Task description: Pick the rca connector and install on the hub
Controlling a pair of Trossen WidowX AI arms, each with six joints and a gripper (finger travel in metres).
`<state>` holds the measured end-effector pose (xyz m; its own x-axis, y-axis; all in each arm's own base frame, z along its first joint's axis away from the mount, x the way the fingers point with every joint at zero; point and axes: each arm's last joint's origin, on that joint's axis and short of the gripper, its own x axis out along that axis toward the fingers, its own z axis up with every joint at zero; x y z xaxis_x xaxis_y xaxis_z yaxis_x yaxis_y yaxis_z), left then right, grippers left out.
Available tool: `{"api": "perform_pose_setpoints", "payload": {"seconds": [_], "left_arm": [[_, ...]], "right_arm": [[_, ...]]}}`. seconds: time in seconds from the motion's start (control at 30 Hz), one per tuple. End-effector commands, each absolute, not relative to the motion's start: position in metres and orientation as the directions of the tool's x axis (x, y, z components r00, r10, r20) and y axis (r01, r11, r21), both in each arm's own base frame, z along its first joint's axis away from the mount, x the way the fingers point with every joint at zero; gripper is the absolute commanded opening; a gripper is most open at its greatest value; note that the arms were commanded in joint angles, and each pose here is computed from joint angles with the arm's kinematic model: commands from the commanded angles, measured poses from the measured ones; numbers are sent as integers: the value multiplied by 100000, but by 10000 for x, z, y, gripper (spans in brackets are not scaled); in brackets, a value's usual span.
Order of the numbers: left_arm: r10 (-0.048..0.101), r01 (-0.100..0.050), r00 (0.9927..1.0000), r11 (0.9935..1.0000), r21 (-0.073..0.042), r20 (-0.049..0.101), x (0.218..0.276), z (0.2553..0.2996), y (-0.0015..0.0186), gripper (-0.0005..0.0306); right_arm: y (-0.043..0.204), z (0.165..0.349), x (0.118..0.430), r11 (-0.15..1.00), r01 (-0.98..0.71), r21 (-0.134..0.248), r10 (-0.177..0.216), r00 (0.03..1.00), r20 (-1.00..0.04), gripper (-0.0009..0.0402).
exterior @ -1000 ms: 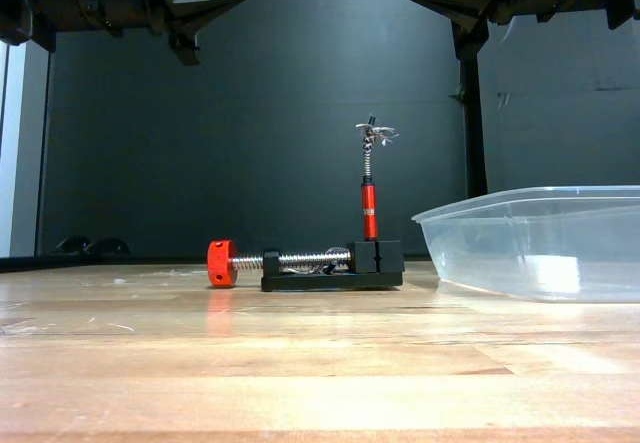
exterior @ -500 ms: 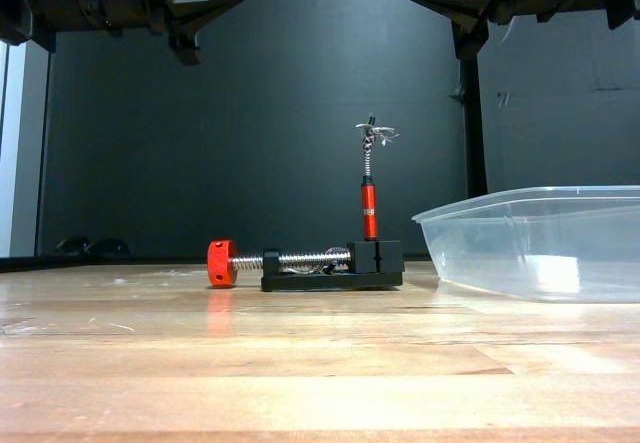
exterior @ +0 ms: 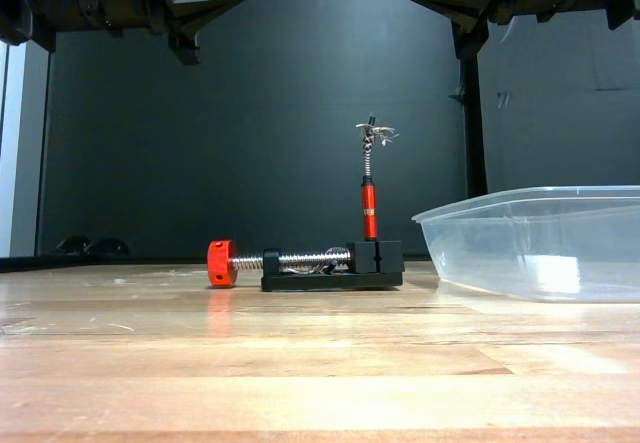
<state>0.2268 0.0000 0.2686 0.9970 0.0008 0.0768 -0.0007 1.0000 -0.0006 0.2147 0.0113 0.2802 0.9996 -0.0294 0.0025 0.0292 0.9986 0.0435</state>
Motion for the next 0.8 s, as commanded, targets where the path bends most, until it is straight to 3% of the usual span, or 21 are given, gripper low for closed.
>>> {"api": "perform_pose_setpoints", "payload": {"seconds": [0.03, 0.8], "left_arm": [[76, -75, 99705, 100000, -26, 7679, 2268, 2686, 0, 0], [76, -75, 99708, 100000, -26, 7641, 2269, 2686, 0, 0]], "right_arm": [[113, 2804, 2147, 99859, 2958, 4397, -2975, 99955, 323, 0], [114, 2804, 2147, 99861, 2920, 4397, -2937, 99956, 323, 0]]}}
